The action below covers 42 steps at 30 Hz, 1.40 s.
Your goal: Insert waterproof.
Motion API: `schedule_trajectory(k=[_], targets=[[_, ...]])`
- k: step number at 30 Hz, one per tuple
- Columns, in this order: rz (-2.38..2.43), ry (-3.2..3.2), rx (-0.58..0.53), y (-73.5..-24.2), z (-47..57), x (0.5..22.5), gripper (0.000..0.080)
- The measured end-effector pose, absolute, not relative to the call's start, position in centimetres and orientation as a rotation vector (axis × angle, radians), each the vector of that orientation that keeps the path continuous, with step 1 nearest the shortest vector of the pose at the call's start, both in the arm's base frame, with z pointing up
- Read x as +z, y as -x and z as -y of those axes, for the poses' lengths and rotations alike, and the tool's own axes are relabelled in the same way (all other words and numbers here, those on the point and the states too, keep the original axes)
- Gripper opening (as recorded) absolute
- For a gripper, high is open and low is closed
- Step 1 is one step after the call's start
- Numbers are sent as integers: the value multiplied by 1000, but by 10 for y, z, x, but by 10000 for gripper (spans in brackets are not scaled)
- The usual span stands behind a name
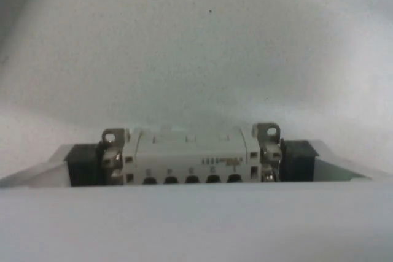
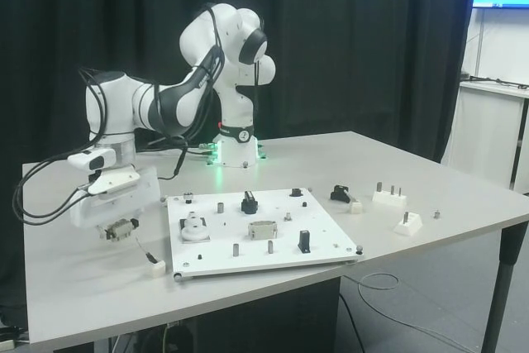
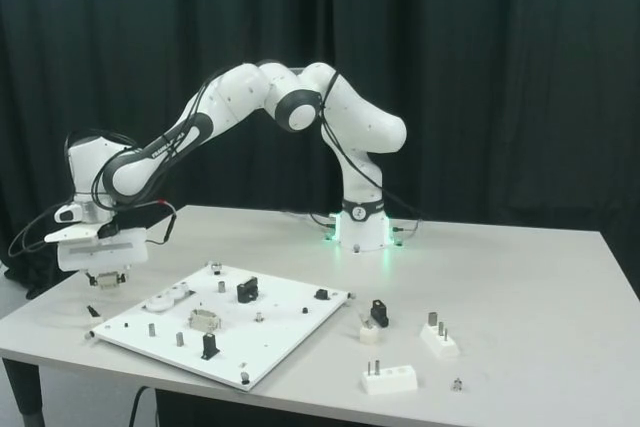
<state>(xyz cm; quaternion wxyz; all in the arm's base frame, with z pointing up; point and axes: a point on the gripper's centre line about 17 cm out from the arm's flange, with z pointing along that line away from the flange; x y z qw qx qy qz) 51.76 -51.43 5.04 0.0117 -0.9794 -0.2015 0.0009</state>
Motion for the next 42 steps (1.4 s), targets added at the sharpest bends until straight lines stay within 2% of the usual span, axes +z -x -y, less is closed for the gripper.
schedule_trajectory(k=[42], targets=[[575,3078,2,-519,524,70,619]])
